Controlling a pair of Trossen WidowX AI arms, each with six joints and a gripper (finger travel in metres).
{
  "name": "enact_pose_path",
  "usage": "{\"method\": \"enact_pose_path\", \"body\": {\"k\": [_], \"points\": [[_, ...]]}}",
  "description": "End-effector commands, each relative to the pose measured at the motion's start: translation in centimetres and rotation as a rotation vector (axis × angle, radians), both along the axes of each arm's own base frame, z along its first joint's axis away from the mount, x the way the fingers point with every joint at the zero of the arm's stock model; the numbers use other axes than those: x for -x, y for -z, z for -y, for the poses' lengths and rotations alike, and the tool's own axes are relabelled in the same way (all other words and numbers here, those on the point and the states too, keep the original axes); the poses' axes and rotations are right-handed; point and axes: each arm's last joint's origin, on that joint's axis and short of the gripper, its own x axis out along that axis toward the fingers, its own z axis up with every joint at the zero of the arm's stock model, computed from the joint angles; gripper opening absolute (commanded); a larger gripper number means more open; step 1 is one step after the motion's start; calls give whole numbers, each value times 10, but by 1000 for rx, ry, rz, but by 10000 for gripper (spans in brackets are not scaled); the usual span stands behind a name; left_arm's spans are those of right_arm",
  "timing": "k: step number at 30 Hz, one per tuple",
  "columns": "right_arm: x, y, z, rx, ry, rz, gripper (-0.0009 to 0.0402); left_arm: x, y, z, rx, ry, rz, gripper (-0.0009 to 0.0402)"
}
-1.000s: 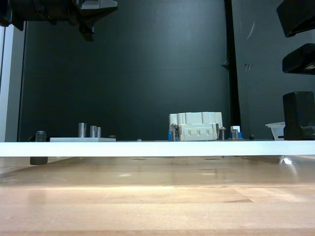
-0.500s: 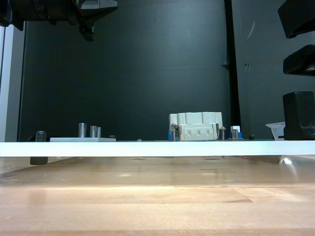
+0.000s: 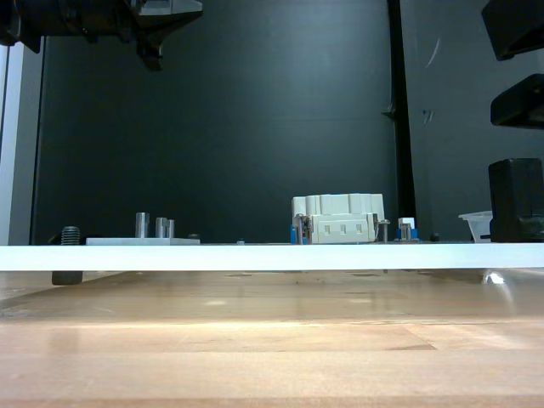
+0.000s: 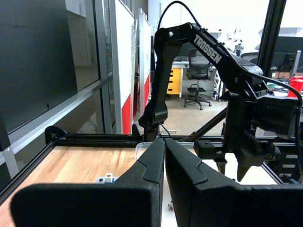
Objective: Pick the 16mm bar and install on taskboard
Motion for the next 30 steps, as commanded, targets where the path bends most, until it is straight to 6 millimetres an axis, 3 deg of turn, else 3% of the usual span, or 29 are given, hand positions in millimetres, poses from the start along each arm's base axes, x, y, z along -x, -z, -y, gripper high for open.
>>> {"method": "enact_pose_path", "body": {"k": [1, 14, 30], "points": [[3, -8, 3, -8, -4, 2, 218, 0, 0, 0, 0, 0, 0, 1], [25, -58, 20, -74, 3, 83, 229, 0, 0, 0, 0, 0, 0, 1], [26, -62, 23, -55, 7, 121, 205, 0, 0, 0, 0, 0, 0, 1]]}}
